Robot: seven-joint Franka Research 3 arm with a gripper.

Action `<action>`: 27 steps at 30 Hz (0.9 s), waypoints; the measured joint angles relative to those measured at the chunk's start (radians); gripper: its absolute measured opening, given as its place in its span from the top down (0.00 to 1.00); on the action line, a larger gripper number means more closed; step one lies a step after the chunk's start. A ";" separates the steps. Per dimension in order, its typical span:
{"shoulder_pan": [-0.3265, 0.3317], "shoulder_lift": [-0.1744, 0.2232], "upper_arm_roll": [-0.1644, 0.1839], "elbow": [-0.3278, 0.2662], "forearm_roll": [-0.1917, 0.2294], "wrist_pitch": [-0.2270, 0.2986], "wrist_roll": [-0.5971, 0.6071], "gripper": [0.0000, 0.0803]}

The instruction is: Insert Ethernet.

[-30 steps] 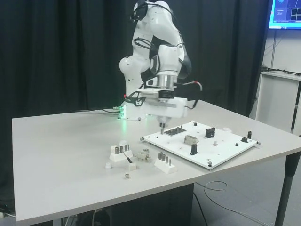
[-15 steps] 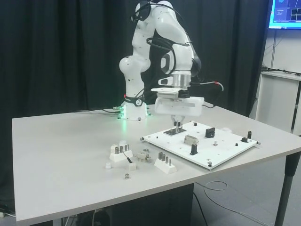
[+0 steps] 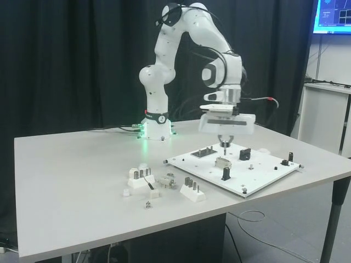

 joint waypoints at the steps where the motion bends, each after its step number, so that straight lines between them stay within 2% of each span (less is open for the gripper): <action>1: 0.000 0.005 0.010 0.010 -0.007 -0.008 -0.006 0.91; 8: -0.001 0.041 0.072 0.084 -0.048 -0.062 -0.034 0.91; 17: -0.011 0.083 0.157 0.185 -0.092 -0.151 -0.233 0.91; 27: -0.012 0.134 0.211 0.291 -0.105 -0.247 -0.405 0.91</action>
